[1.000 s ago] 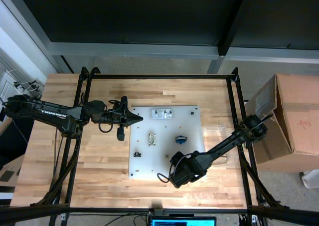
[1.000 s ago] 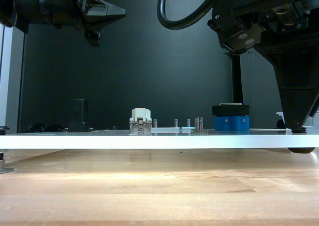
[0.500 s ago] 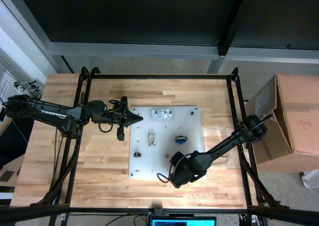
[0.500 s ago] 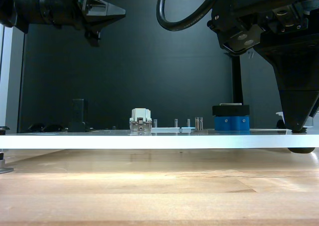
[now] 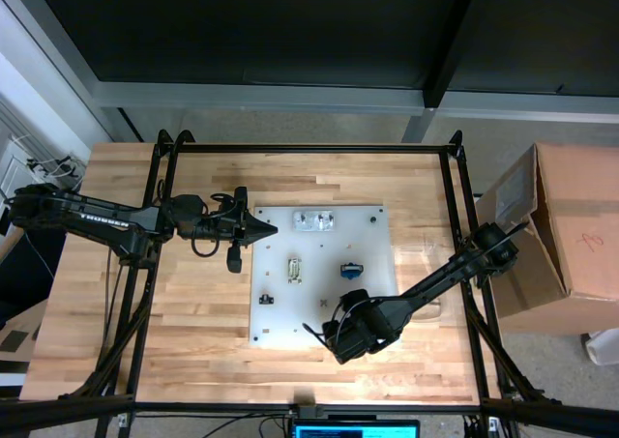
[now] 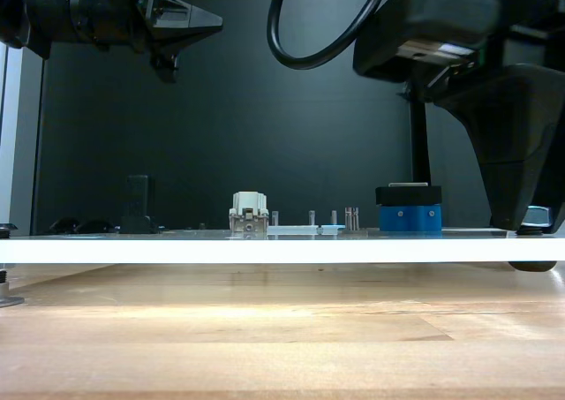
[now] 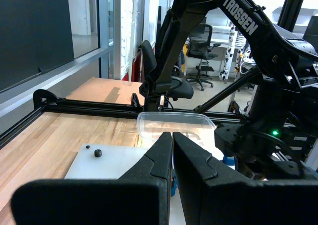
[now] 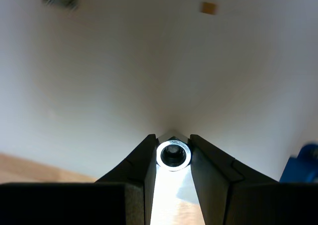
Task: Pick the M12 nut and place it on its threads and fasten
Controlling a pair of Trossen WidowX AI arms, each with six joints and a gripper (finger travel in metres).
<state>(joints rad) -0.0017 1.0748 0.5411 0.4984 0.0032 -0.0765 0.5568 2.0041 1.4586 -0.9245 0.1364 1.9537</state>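
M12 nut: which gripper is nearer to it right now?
Right. The right gripper is shut on the M12 nut at the near right edge of the white board; the left gripper hovers above its far left edge, well away.

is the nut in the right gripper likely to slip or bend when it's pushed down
The nut, pinched in the right gripper down at the board, looks like solid metal: probably rigid, heavy for its size. Its shiny face may slip. Whether it's on its stud, cannot tell. The left gripper hovers shut over the board's left edge.
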